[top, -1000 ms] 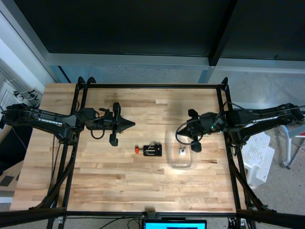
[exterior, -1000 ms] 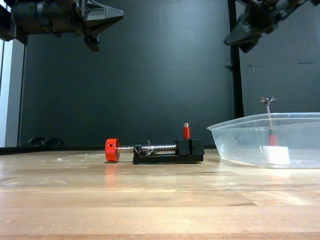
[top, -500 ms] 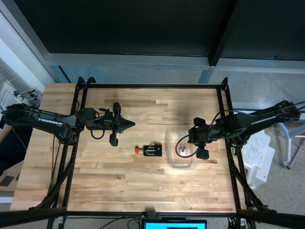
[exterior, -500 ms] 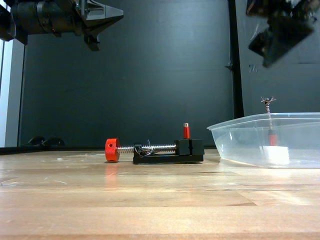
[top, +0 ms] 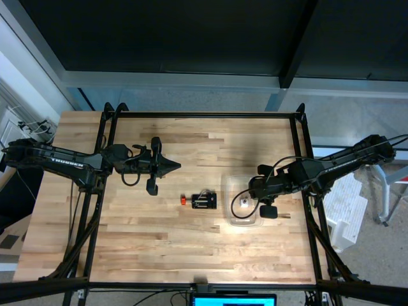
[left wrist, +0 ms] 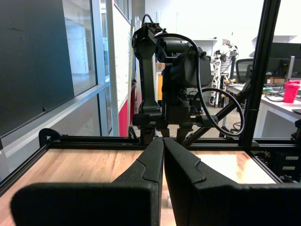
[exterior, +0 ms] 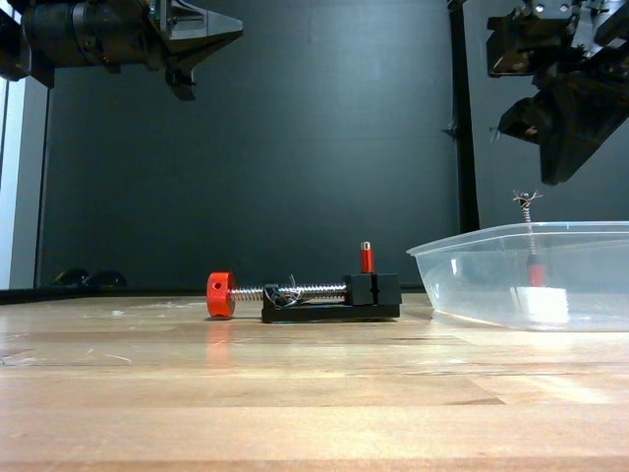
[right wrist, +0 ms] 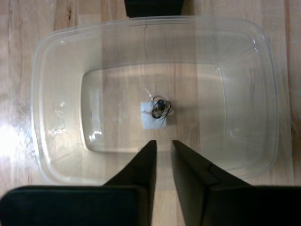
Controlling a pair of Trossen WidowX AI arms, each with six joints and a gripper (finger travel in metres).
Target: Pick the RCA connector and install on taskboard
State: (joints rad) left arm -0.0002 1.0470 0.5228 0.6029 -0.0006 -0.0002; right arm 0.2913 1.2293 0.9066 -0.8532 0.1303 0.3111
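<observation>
Clear tray (right wrist: pixel 59 94) rings connector (right wrist: pixel 160 109) — right gripper (right wrist: pixel 162 143) above, left gripper (left wrist: pixel 163 140) aloft.

Soft overhead light fills the high view evenly. In the low view the left claw (exterior: pixel 236 35), high up, and the right claw (exterior: pixel 555 175), above the clear tray (exterior: pixel 511 285), are black silhouettes against a dark wall (exterior: pixel 324 147), and the near bench (exterior: pixel 295 423) is blurred. Glare whitens the bench beside the tray in the right wrist view.
</observation>
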